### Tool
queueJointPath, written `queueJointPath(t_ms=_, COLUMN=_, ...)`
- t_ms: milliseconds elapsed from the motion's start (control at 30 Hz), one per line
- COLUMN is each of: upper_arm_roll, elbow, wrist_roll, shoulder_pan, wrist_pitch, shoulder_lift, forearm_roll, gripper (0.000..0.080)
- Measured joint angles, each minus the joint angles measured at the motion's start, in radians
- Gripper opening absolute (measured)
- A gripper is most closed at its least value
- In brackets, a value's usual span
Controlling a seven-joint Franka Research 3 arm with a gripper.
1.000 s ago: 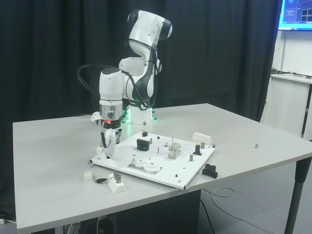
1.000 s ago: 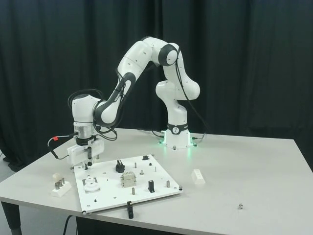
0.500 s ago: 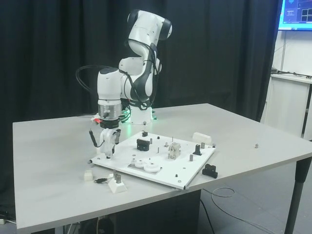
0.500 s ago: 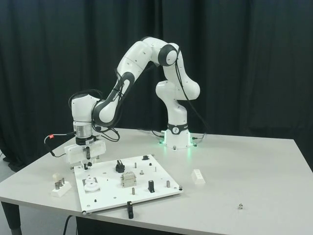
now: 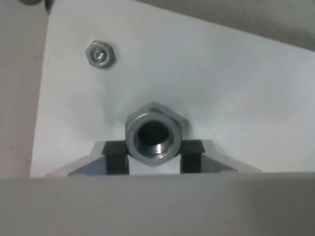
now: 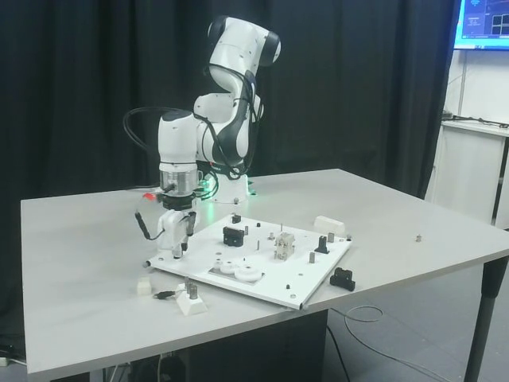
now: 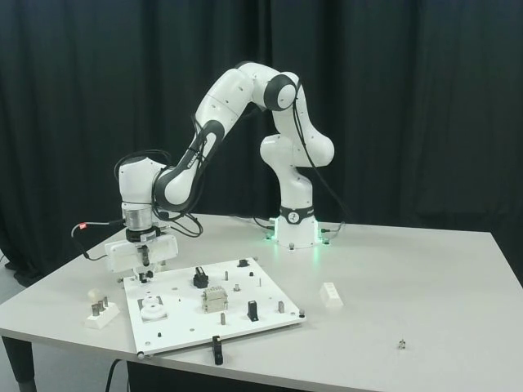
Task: Insert bolt 4.
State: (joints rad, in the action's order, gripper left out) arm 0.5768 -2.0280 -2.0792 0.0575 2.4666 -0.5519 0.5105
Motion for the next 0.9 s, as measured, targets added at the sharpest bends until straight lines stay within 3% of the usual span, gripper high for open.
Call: queueJointPath(t_ms=900, upper_arm_roll=0.015, elbow=0.03, wrist_roll=-0.139, shoulder_pan=-0.003, wrist_pitch=-0.045, shoulder_lift=-0.019, forearm_roll=0.013, gripper=0.0222)
